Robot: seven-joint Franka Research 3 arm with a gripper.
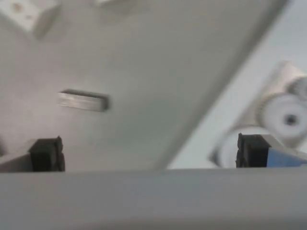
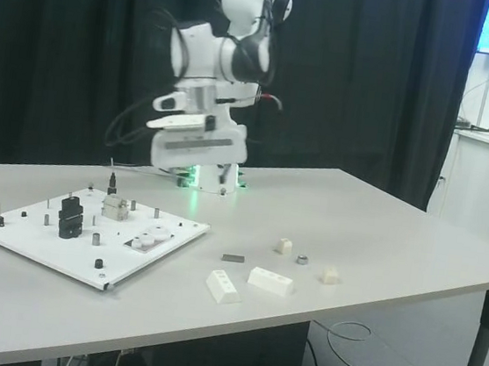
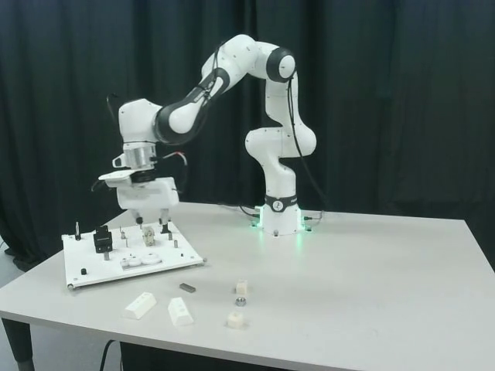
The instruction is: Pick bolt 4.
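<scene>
Black curtains close off the room behind a grey table (image 3: 371, 263). At one end lies a white board (image 3: 93, 272) carrying small upright bolts (image 3: 77, 229), their long axes vertical; which one is bolt 4 cannot be told. Above the board hangs the claw (image 3: 149, 217), its fingers spread wide and holding nothing. White blocks (image 3: 140, 304) lie nearby on the table.

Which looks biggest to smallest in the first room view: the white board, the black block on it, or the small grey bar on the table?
1. Flat white board with parts on it, by far the largest.
2. Black block standing on the board.
3. Small flat grey bar lying on the table, the smallest, though it sits nearer the camera.
</scene>
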